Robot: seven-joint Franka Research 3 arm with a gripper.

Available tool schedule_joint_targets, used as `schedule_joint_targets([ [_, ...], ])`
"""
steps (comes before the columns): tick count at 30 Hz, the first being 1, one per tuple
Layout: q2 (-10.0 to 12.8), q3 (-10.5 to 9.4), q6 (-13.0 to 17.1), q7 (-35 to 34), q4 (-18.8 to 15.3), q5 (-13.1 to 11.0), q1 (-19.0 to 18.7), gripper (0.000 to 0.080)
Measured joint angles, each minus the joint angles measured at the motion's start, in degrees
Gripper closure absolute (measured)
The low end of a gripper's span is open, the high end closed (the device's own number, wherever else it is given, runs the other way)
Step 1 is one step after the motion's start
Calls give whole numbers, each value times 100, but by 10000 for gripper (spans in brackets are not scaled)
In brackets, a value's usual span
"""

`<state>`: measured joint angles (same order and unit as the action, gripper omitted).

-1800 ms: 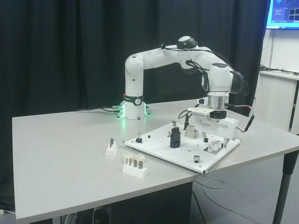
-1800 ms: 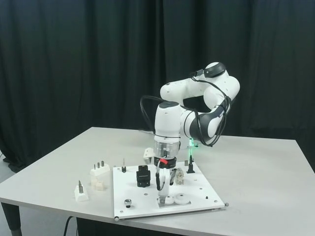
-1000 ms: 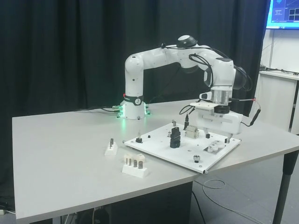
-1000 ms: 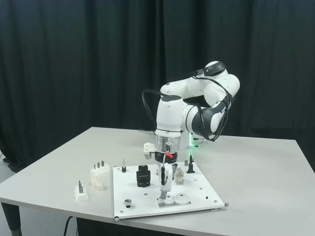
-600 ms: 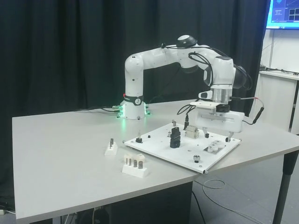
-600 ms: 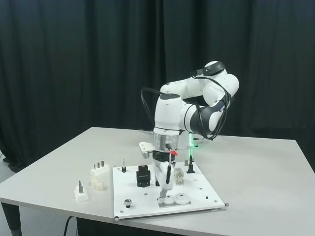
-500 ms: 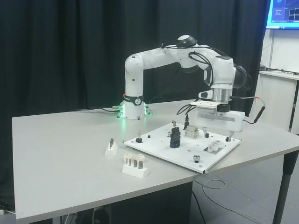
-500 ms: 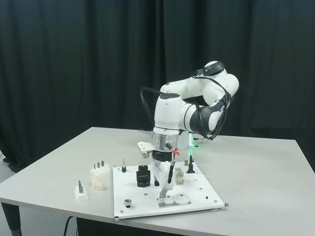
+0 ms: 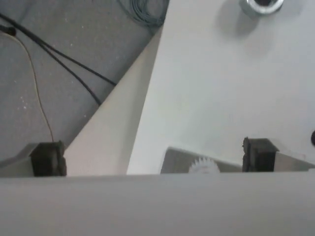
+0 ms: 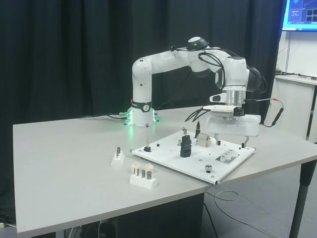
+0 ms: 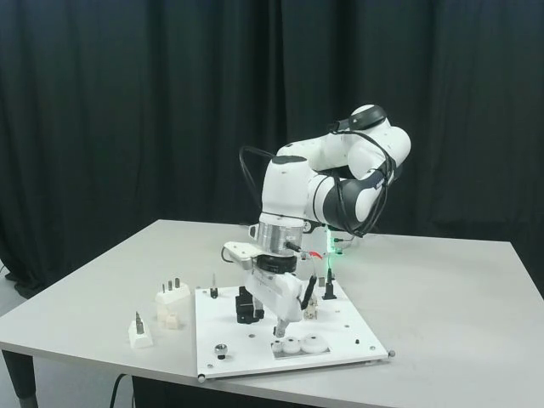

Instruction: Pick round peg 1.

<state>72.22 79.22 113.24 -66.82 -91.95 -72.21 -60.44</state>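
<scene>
Black curtain (image 10: pixel 64 54) behind; grey counter (image 10: pixel 64 148) in front, seen from the first room view.

- Left part of counter: small white block (image 10: pixel 117 159) holding a single upright peg (image 10: pixel 118 150). Just right of it and nearer the front edge, a larger white block (image 10: pixel 143 179) with several short pegs (image 10: pixel 139 171) standing in it. Cannot tell which of these is round peg 1; none is gripped, and all are well apart from the tool.
- Behind, arm base (image 10: pixel 140 116) bolted to the counter, green light at its foot.
- Centre to right: white board (image 10: pixel 168 157) lying flat. On it are a black part (image 10: pixel 185 147), a small metal ring (image 10: pixel 208 167) near the front edge, and white gears (image 10: pixel 228 157) at the right end.
- Tool (image 10: pixel 230 143) hangs over the right end of the board, above the gears and clear of them, pointing down.
- Far right, upper corner: a screen (image 10: pixel 299 15).

Wrist view: tool (image 9: pixel 152 156) has its fingers (image 9: pixel 258 153) spread wide with nothing between them. One fingertip is over the board beside a gear (image 9: pixel 204 166); the other is past the board's edge. Metal ring (image 9: pixel 261 4) lies farther off on the board. Cables (image 9: pixel 59 59) lie on the floor below.
</scene>
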Motion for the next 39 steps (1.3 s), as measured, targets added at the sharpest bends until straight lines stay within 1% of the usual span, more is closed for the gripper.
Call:
schedule_joint_targets([
  [8,-12,27,-2,356,47,-19,67,3],
  [18,-12,27,-11,570,88,-22,119,3],
  [29,-12,46,-22,1129,112,-22,177,3],
  [39,-12,144,-202,1507,156,-22,216,3],
])
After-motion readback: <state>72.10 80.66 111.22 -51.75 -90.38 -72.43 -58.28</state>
